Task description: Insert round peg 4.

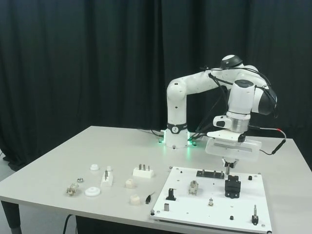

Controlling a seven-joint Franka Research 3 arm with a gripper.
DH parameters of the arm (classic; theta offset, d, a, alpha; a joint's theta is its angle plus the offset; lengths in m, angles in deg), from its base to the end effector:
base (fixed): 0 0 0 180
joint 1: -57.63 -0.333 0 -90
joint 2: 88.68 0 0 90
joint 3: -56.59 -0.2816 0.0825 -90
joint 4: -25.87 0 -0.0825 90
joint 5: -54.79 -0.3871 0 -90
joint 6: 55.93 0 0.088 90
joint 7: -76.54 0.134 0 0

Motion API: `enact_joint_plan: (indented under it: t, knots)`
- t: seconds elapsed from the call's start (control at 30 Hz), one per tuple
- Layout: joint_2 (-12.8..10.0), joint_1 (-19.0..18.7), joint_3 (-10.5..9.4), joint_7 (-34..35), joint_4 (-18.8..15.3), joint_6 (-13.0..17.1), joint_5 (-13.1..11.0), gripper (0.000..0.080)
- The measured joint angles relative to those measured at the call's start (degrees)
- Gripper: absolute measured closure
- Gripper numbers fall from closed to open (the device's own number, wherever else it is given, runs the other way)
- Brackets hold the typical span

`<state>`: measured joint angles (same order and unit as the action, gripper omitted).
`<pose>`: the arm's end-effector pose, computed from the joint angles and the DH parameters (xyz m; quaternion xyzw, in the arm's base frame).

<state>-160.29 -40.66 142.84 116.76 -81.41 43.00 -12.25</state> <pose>0.5218 0.2848 0.2478 0.9180 -0.3929 0.0166 0.0520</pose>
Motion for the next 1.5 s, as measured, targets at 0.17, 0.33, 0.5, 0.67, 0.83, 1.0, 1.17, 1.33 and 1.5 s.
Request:
enact_joint_plan:
  t: [0.17,0.33,0.5,0.67,0.83,1.0,1.17,1.33,1.5]
  knots:
    - [0.85,0.05,-0.81,0.75,-0.47,1.18,-0.30,0.0654]
    - [1.29,0.35,-1.34,0.76,-0.95,1.46,-1.44,0.0654]
    - [1.33,0.78,-1.84,0.54,-1.26,1.46,-2.73,0.0654]
    - [1.34,1.11,-2.58,-0.11,-1.48,1.50,-3.73,0.0654]
    - [1.34,1.30,-3.50,-0.82,-1.62,1.92,-4.46,0.0654]
    - [1.34,1.42,-4.32,-0.96,-1.63,2.63,-4.60,0.0654]
    - [1.34,1.43,-4.94,-0.96,-1.63,3.09,-4.65,0.0654]
    - [1.35,1.41,-5.45,-0.96,-1.60,3.13,-4.93,0.0654]
    - [1.36,1.23,-6.06,-0.96,-1.59,3.14,-5.47,0.0654]
